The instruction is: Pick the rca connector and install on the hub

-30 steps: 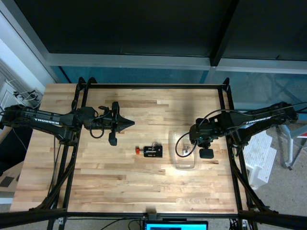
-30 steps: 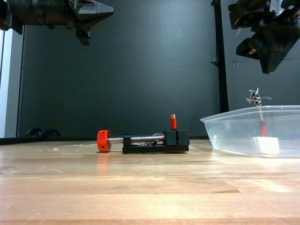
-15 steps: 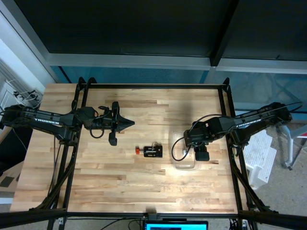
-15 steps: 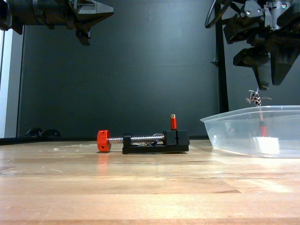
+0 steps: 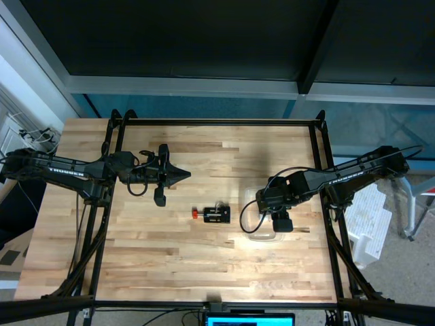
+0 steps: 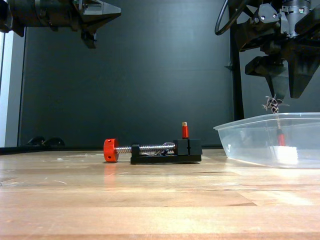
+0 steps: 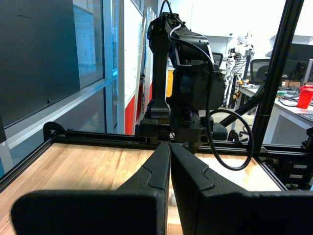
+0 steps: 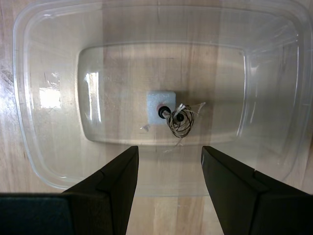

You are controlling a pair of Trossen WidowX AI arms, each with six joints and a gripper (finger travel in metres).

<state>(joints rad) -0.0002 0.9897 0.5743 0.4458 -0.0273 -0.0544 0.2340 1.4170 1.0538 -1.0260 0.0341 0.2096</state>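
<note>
Two end effectors show, and only one is near the tray (image 5: 253, 235). The right end effector (image 5: 272, 216) hangs directly above the tray, pointing straight down, its tips above the tray's rim (image 6: 260, 118) in the low view. Its fingers (image 8: 115, 183) are spread wide and hold nothing; in the right wrist view they frame the tray's near wall (image 8: 168, 188) with bare desk beneath.

The connector (image 8: 164, 111) lies inside the tray at the middle of its floor. It stands on a small white cube (image 8: 157, 100), with a coil of thin wire (image 8: 180, 119) on it. In the low view its red body (image 6: 281, 137) rises from the cube (image 6: 288, 154), and the wire (image 6: 272, 104) pokes up above the tray's rim, just below the right end effector's tips (image 6: 285, 91).

The hub (image 5: 218, 216) sits on the desk (image 5: 170, 272) apart from the tray, on the side away from the right arm. Its red knob (image 6: 110, 150) points away from the tray, and a short red pin (image 6: 184, 130) stands upright at the hub's end nearer the tray.

The left end effector (image 5: 184, 174) is well apart from the tray, beyond the hub and high over the desk, lying level and pointing toward the right arm. Its fingers (image 7: 156, 166) are pressed together, with nothing between them.
</note>
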